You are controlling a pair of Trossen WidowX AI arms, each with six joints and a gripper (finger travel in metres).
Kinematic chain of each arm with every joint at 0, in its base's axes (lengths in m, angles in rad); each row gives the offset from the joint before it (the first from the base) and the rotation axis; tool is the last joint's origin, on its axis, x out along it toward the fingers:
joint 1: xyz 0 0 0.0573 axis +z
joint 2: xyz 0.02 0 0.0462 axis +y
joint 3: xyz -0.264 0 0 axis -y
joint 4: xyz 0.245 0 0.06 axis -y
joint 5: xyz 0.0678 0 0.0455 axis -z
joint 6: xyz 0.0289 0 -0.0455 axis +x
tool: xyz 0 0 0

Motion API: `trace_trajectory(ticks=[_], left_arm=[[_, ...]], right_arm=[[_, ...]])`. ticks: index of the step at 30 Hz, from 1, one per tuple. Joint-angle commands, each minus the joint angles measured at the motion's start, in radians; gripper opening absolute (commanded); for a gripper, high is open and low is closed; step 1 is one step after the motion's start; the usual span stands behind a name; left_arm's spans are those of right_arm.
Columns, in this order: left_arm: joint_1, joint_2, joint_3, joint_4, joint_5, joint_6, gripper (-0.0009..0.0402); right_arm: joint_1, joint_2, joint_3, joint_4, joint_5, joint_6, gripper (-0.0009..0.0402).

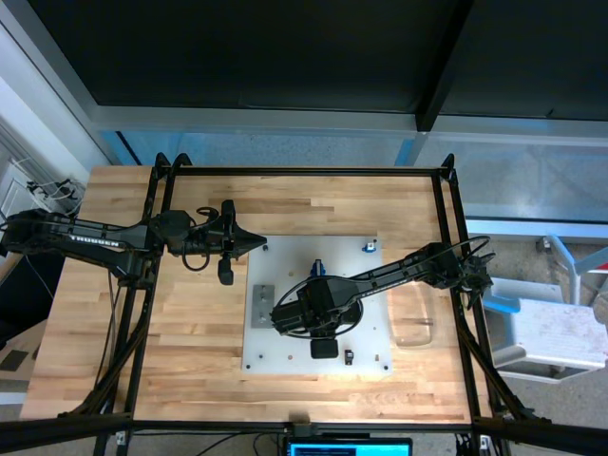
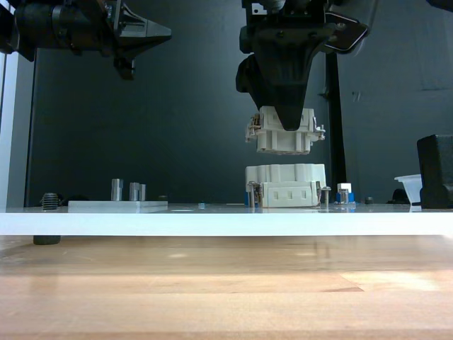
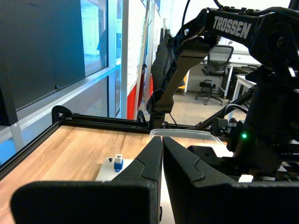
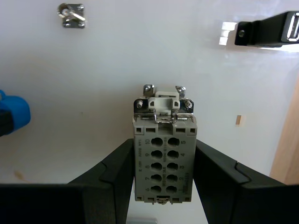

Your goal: Pick the HAN10E connector and install in the HAN10E hub

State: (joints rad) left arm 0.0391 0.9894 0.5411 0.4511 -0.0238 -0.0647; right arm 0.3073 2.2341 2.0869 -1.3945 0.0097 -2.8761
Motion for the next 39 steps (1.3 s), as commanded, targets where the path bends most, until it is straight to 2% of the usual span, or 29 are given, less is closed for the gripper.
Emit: trace_trajectory(ticks=[1,15,20,39], left_arm=[[0.0,0.0,0.0,0.001,0.001,0.0,0.0],[0.0,0.0,0.0,0.0,0.0,0.0,0.0],[0.0,0.0,0.0,-0.002,0.0,0.0,0.0],[0.0,0.0,0.0,0.0,0.0,0.0,0.0]], right_arm=[[0.0,0.001,-0.002,0.001,0.0,0.01,0.0009],[-0.002,0.003,-0.02,0.007,-0.003,0.014,0.0009],[-0.003,0.035,0.009,-0.006,-0.009,0.014,0.0009],[-0.002,0.035,0.015,0.005,-0.01,0.024,0.0009]])
